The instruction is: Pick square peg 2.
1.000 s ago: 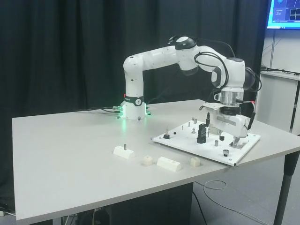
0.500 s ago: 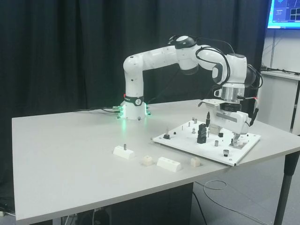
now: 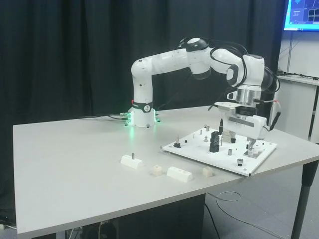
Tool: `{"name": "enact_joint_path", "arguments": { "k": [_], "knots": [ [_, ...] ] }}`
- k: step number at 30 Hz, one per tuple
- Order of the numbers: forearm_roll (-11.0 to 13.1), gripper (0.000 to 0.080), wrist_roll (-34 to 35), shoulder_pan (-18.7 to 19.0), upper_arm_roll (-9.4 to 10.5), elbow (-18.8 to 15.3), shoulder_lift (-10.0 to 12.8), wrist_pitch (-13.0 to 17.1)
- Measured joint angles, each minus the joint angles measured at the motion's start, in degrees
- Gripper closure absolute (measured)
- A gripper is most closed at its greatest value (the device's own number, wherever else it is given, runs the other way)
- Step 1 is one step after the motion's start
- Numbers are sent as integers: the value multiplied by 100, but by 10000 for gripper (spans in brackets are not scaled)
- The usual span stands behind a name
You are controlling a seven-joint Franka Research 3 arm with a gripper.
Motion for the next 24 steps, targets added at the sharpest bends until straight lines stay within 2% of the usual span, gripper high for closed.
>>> {"name": "enact_joint_path", "arguments": {
  "k": [24],
  "knots": [
    [-109,3,-449,-11,-148,92,0,-32]
  ]
}}
